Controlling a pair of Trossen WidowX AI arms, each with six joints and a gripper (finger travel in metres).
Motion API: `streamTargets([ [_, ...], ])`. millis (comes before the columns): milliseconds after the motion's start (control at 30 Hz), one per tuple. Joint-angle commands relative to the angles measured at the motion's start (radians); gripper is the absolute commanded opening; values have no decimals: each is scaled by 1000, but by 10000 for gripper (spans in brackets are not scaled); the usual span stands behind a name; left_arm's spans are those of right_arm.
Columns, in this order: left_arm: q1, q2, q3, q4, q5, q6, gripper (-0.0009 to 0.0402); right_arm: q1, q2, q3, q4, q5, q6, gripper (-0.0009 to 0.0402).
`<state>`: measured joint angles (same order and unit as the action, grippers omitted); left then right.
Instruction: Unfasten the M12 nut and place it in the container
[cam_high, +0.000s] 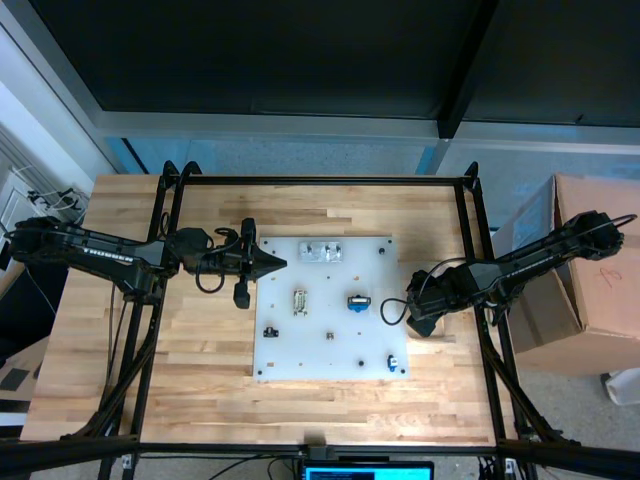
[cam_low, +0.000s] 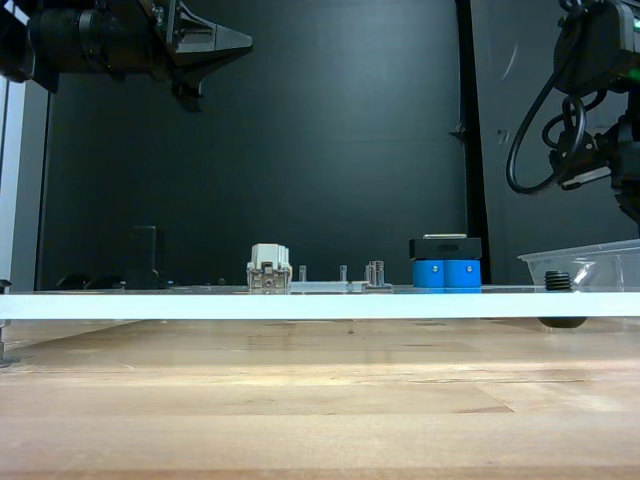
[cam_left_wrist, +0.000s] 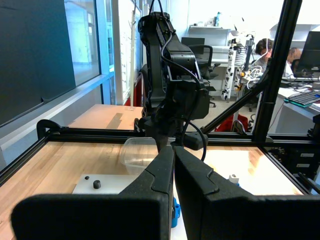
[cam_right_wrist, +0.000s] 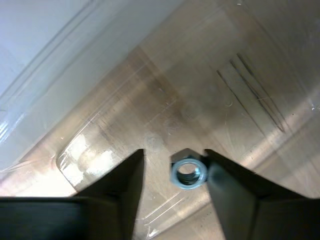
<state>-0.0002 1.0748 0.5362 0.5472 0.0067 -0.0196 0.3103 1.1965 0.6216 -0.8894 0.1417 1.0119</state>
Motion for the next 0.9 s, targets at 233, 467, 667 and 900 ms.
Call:
streamTargets([
  [233,0,0,0,0,0,0,0,13,-3,27,-49,-3,1,295],
  [467,0,0,0,0,0,0,0,35,-5,34,-53,-3,2,295],
  [667,0,0,0,0,0,0,0,42,-19,113,-164,6,-36,258],
  [900,0,0,0,0,0,0,0,36,-41,352,-394,169,-140,128],
])
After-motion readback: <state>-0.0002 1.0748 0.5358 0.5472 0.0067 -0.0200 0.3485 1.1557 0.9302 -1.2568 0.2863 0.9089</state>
